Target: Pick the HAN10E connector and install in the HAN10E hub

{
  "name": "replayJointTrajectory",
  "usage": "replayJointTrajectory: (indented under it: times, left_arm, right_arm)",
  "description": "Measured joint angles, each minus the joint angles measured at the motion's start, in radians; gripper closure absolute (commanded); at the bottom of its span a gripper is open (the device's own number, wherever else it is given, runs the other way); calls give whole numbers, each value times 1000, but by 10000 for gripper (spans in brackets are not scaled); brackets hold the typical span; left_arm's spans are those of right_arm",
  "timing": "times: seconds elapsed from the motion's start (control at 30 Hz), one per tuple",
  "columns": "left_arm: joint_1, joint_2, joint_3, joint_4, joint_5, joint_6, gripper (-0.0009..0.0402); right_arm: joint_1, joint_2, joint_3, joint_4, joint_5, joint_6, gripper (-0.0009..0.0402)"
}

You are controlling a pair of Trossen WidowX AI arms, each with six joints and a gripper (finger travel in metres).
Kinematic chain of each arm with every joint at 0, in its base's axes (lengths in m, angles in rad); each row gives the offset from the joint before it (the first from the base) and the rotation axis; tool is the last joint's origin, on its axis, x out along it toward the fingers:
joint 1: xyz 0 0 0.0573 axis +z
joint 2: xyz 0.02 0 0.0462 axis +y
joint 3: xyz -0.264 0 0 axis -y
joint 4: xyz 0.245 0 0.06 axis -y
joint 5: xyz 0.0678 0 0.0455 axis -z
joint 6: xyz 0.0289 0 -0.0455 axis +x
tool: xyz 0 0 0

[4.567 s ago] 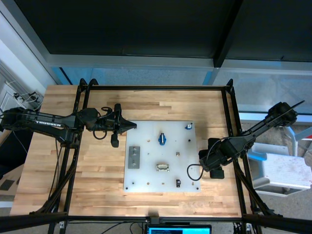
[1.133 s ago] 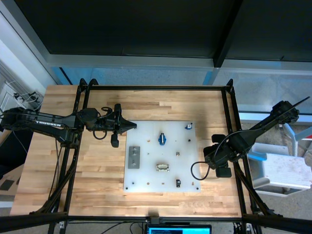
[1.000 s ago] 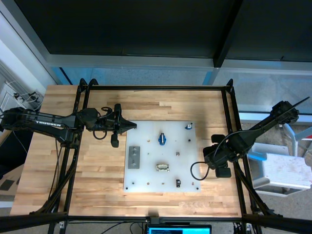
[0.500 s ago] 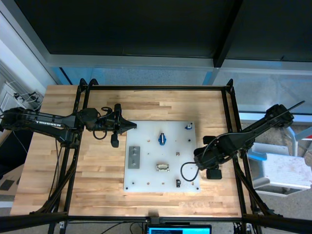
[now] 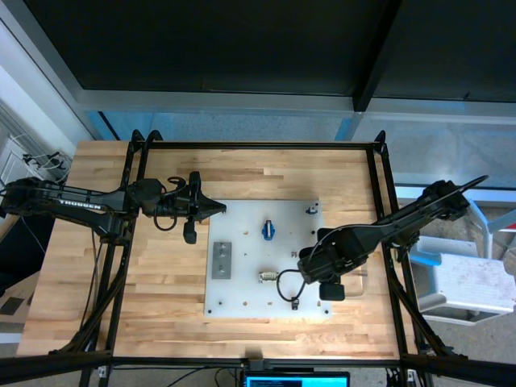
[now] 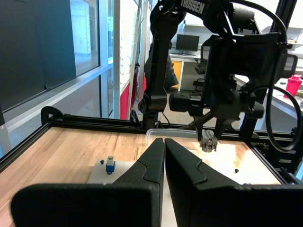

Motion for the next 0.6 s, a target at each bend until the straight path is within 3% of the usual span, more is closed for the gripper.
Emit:
replayJointTrajectory:
  times: [0.6]
  left_arm:
    - [0, 0, 0, 0, 0, 0, 393]
  right_arm:
    - [-45, 190, 172, 25, -1, -58, 389]
